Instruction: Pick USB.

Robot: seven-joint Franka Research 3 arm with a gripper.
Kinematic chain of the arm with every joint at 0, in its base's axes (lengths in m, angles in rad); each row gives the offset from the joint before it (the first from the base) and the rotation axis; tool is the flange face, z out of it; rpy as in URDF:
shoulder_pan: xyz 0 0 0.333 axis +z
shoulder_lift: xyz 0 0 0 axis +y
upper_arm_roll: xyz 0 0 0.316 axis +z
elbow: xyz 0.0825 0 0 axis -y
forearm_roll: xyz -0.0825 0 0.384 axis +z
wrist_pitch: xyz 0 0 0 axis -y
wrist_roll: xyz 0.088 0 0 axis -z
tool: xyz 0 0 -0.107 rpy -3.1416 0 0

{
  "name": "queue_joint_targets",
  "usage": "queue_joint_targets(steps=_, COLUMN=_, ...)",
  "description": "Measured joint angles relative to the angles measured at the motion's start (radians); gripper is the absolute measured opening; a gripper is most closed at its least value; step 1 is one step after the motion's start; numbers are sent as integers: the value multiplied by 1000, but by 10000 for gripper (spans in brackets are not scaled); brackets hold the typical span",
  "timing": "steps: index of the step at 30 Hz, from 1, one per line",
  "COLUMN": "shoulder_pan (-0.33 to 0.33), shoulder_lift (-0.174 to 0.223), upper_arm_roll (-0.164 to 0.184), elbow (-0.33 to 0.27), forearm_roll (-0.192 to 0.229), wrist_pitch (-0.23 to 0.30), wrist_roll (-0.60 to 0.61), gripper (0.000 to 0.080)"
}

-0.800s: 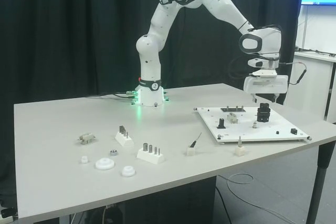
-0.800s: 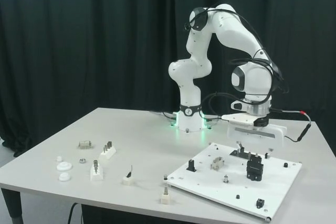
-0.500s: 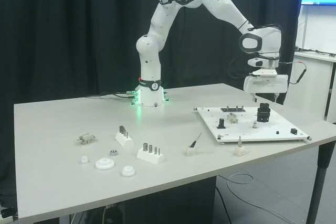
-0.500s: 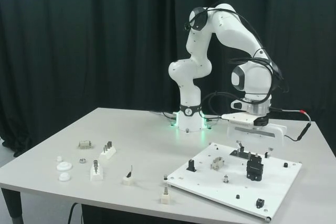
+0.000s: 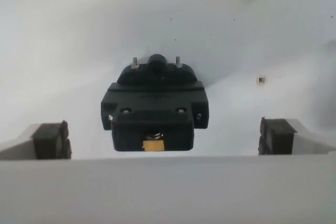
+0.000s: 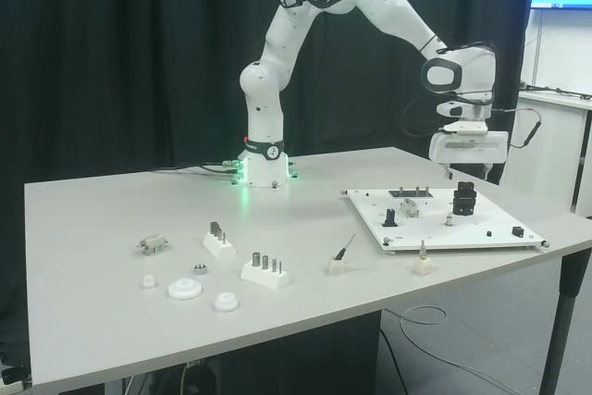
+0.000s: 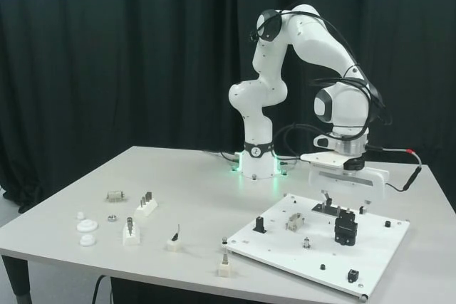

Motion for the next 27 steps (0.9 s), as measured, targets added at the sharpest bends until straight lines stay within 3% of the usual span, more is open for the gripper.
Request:
queue_joint_targets(steps=12, shoulder_pan=1, shoulder_lift=-13, upper_arm_roll=-6, elbow=1, forearm_roll=-4, wrist_pitch=-6, wrist_roll=7, gripper=800)
queue_joint_targets(steps=27, shoulder_pan=-1, shoulder_lift=-47, upper_arm_roll=-63, elbow=30, forearm_roll=-76, wrist_pitch=-82, wrist_roll=-44, gripper=800)
